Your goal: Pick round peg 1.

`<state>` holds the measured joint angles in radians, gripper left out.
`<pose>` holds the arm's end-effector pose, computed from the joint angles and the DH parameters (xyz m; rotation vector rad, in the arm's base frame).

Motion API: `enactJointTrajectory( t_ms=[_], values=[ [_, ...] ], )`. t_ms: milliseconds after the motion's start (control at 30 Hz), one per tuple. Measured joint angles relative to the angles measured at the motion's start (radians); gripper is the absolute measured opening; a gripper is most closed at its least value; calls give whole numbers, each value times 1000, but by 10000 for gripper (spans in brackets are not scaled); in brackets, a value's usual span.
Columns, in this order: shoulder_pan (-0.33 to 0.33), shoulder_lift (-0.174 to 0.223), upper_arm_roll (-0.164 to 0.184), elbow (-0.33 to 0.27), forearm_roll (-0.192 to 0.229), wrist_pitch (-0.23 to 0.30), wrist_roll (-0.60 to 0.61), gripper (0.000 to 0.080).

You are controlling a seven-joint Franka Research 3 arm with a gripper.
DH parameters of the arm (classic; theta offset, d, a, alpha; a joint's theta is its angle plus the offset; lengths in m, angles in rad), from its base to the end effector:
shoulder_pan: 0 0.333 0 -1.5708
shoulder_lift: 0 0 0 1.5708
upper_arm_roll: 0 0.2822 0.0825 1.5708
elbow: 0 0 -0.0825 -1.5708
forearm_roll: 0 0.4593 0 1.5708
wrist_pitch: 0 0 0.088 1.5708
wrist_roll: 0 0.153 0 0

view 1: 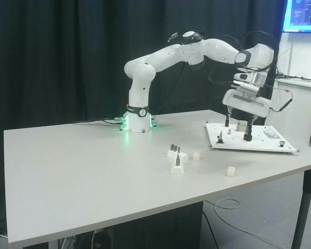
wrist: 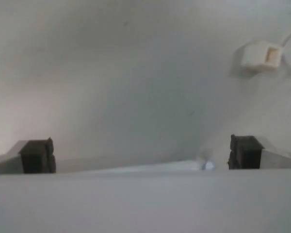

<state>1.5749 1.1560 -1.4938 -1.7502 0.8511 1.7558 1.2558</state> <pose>0.6356 0.2224 0.2655 2.2642 -1.7820 0.2986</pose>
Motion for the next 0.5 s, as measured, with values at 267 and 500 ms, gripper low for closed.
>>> enactJointTrajectory(
  t_ms=[267,500],
  values=[
    [11,0,-16,-115,4,58,-109,800],
    [20,0,-33,-214,25,123,-233,800]
  ],
)
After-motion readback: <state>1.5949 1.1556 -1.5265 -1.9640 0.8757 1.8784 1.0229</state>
